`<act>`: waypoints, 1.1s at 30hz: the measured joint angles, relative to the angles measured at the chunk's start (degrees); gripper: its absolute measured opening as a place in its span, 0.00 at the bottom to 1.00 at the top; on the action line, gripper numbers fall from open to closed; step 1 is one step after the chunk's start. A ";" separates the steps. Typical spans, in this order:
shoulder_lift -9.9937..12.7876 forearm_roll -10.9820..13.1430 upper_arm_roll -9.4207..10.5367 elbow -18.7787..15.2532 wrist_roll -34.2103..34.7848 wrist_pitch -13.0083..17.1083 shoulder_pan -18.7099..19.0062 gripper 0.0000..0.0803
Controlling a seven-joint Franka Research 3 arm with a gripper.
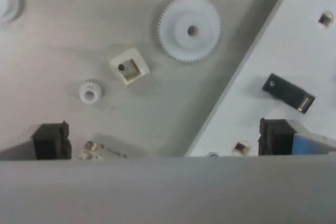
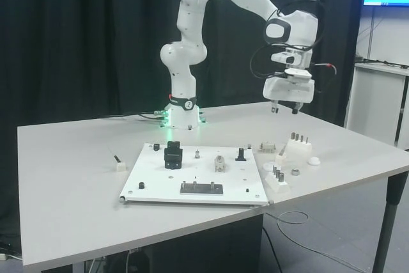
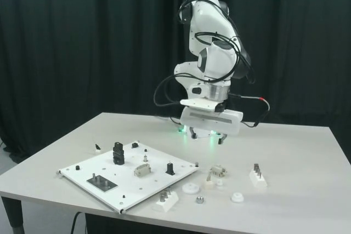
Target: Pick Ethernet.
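Observation:
The Ethernet plug (image 1: 100, 151), a small pale connector, lies on the grey table just off the white board's edge, partly cut off by the gripper body in the wrist view. From the room it shows as a small piece (image 2: 267, 148) (image 3: 218, 172) to the right of the board. My gripper (image 1: 163, 139) (image 2: 284, 109) (image 3: 207, 136) hangs well above the table, over this area. It is open, its black fingertips (image 1: 51, 140) are wide apart, and nothing is between them.
The white board (image 1: 294, 40) (image 2: 192, 174) (image 3: 104, 165) carries a black connector (image 1: 289, 93) and other small parts. Loose on the table are a large white gear (image 1: 189, 28), a small gear (image 1: 90, 91), a square block (image 1: 129, 65) and white peg holders (image 2: 297, 147) (image 3: 256, 176).

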 joint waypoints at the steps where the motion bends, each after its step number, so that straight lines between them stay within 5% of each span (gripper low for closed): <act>1: 0.07 0.00 0.00 0.00 -1.55 -0.03 0.00 1.00; 19: 2.06 0.04 1.09 0.11 -25.09 -0.48 0.04 1.00; 33: 6.36 0.14 1.31 3.67 -25.85 -0.09 -0.75 1.00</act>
